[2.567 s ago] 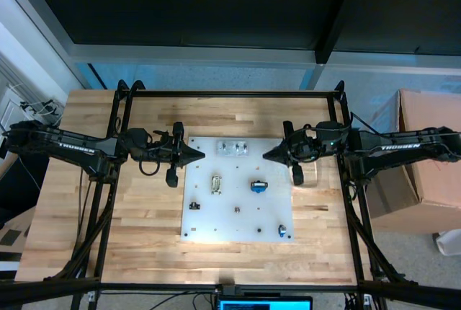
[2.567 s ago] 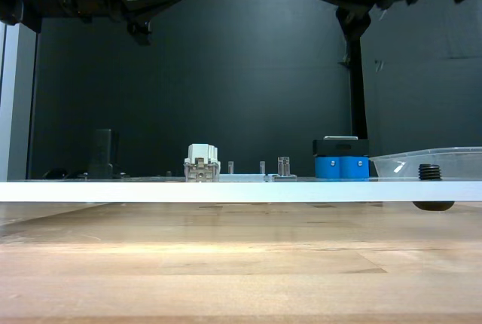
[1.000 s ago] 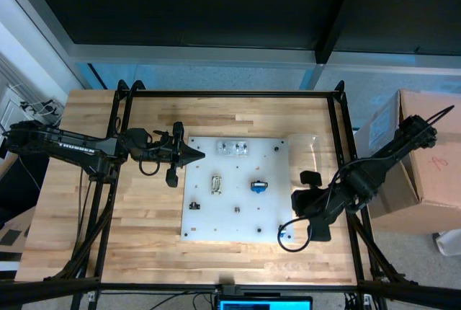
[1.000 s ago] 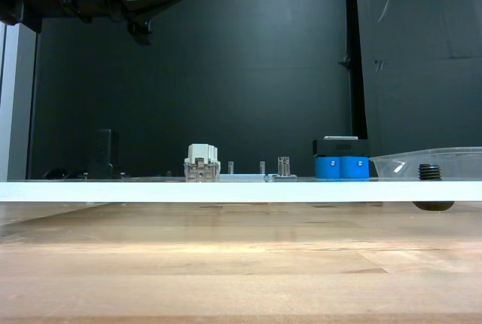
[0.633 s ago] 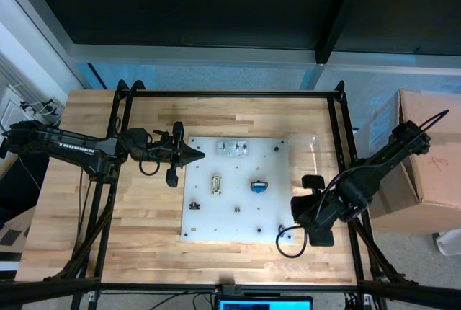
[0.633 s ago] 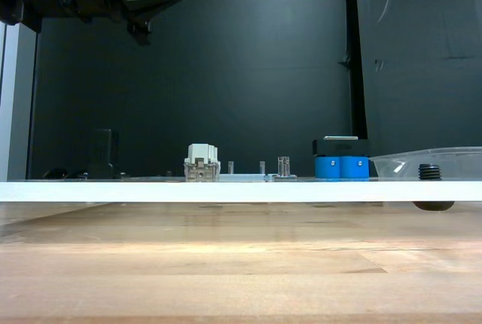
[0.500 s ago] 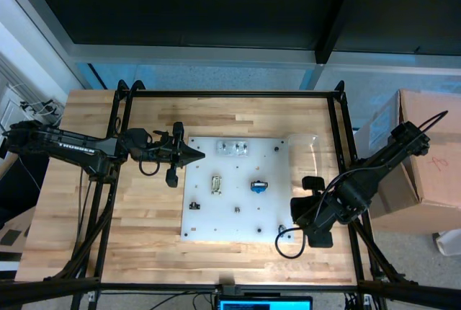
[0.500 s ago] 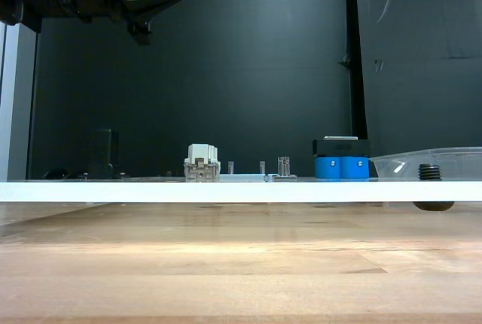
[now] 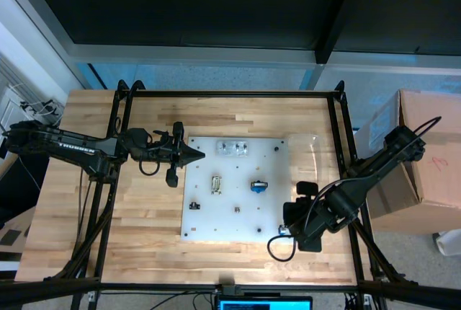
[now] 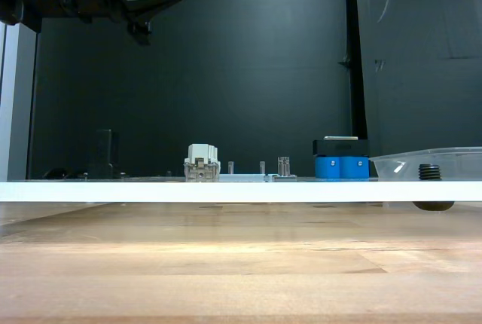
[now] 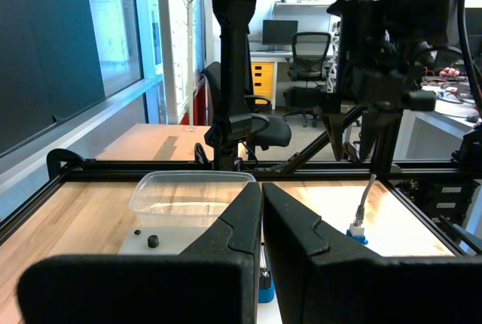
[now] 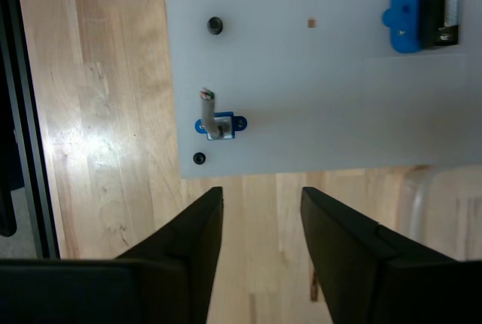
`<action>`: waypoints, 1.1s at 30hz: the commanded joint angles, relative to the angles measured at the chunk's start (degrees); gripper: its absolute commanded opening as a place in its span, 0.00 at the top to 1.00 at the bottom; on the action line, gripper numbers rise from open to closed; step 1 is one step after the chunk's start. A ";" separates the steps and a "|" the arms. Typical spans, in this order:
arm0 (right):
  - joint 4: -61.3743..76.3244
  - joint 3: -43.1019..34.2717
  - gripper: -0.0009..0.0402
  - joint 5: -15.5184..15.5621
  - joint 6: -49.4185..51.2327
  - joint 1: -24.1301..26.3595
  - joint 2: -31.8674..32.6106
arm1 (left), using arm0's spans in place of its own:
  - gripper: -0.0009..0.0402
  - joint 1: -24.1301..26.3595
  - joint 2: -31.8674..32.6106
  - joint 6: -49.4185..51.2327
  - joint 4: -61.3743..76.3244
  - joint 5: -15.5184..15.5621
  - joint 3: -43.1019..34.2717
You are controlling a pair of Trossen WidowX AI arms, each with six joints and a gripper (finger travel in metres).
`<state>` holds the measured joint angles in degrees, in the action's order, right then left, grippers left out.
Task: Remove the RJ45 connector from the taskboard and place in the container
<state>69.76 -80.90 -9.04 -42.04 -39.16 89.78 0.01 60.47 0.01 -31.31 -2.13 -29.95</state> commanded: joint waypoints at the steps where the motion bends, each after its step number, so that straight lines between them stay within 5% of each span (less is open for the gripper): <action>1: -2.23 1.79 0.54 -0.48 -0.07 -0.24 0.72 | 0.98 0.00 0.00 0.00 -0.02 -0.02 0.00; 14: -14.69 12.15 0.48 -2.49 -1.05 -0.92 0.79 | 0.98 -0.02 0.00 0.00 -0.02 -0.02 0.00; 33: -24.30 16.76 0.49 -4.07 -1.11 -1.70 3.15 | 0.98 -0.02 0.00 0.00 -0.02 0.00 0.00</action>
<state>45.45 -64.14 -12.91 -43.24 -40.88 92.92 0.01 60.47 0.01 -31.33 -2.13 -29.95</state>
